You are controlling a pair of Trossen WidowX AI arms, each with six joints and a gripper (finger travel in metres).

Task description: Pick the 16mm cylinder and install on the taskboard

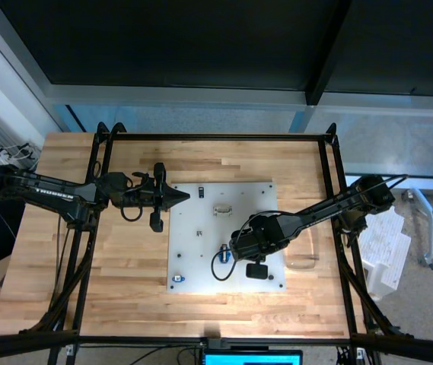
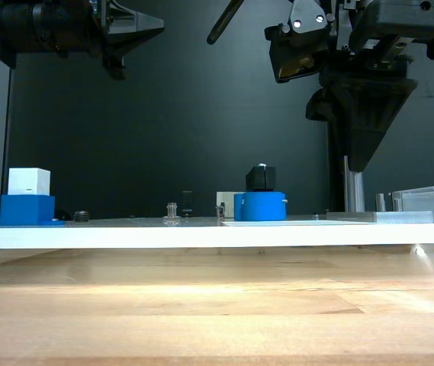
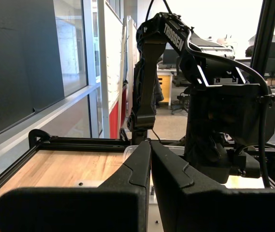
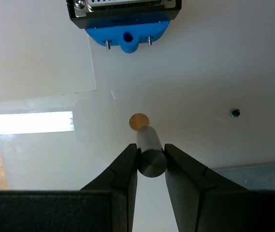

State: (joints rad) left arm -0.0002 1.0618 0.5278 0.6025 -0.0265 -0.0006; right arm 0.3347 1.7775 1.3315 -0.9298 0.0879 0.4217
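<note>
Right gripper (image 4: pixel 150 152) pinches the 16mm cylinder (image 4: pixel 151 162) between its two fingers (image 4: pixel 123 169), as we see from the right wrist camera. The grey metal rod runs out past the fingertips toward the white taskboard (image 4: pixel 224 58), and its far end lies just beside a round tan hole (image 4: pixel 138 121). We cannot tell whether the rod touches the board. Beyond the hole sits a blue connector housing (image 4: pixel 126 34), and well apart from both is a small nut (image 4: pixel 235 112).

From table height, we see the cylinder upright under the dark wedge of the gripper, its lower end down at board level. A blue round part (image 2: pixel 261 206) stands near it on the left arm's side, and a clear tray (image 2: pixel 430 200) lies on the other side. At the board's near left corner, a white cube (image 2: pixel 29 181) sits on a blue base (image 2: pixel 24 210).

From above, we find the right gripper over the board's near right quarter. The left gripper (image 1: pixel 176 196) hovers high at the board's left edge, its arm reaching in over the wooden table (image 1: pixel 87 251). Its fingers (image 3: pixel 137 164) are pressed together.
</note>
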